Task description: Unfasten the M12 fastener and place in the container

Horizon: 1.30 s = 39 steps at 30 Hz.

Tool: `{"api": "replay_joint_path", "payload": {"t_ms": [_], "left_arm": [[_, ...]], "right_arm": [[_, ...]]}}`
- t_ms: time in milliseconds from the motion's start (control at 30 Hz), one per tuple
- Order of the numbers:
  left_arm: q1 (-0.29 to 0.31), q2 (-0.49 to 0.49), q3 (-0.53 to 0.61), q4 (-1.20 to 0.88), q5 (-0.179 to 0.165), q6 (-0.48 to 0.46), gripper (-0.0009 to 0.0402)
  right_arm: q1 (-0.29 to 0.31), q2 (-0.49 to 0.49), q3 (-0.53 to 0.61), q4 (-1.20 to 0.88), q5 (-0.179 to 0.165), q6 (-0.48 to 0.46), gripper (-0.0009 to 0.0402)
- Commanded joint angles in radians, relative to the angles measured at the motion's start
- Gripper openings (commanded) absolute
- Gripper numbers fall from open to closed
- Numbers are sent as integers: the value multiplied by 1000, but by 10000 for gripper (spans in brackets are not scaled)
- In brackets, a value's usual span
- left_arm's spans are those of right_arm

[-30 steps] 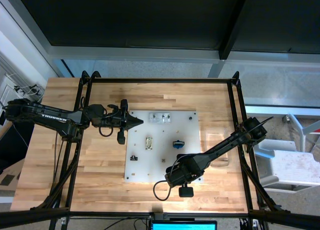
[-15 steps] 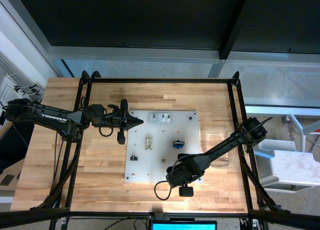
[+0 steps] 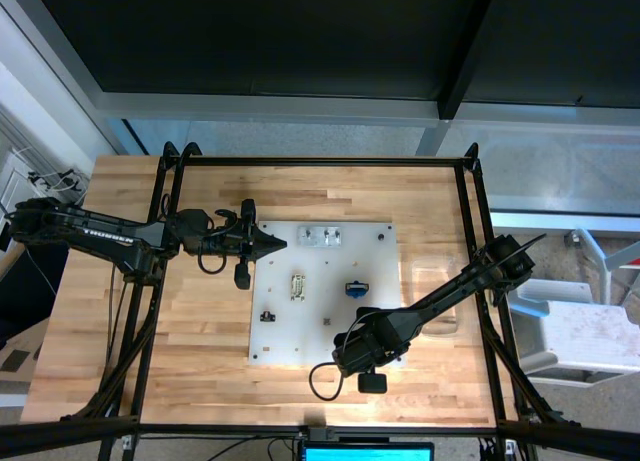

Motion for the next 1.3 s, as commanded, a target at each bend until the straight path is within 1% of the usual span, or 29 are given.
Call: {"api": "replay_joint_path", "payload": {"t_ms": [33,133,167,200,267,300,367,400,500,567,600,633,867,967,1000,1100,1300], "left_arm": [[0,0,0,0,0,0,0],[0,0,0,0,0,0,0],[0,0,0,0,0,0,0],[0,0,0,0,0,0,0],[0,0,0,0,0,0,0],[0,0,0,0,0,0,0],[0,0,0,0,0,0,0],[0,0,0,0,0,0,0],[0,0,0,0,0,0,0],[0,0,0,0,0,0,0],[0,0,0,0,0,0,0],[0,0,0,0,0,0,0],[0,0,0,0,0,0,0],[0,0,0,0,0,0,0],[0,0,0,0,1,0,0],[0,0,0,0,0,0,0],[0,0,0,0,1,0,0]], "right_arm": [[-1,-1,0,2,5,0,0],[-1,-1,0,0,7,-2,0],[-1,-1,0,-2,16,-3,0],[-1,-1,0,-8,42,-2,0],[0,-6,0,-33,124,6,0],[0,-10,0,-46,156,9,0],[0,-19,1,-68,203,8,0],[0,-22,3,-80,219,11,0],[2,-38,4,-98,226,26,0],[2,-44,4,-103,222,26,0],[2,-47,4,-106,212,25,0],[2,-49,4,-106,193,24,0],[2,-53,4,-79,16,25,0],[2,-53,4,-40,-39,28,0],[3,-53,4,-32,-46,31,0],[6,-45,4,-7,-46,50,0],[7,-28,-2,31,-44,50,0]]}}
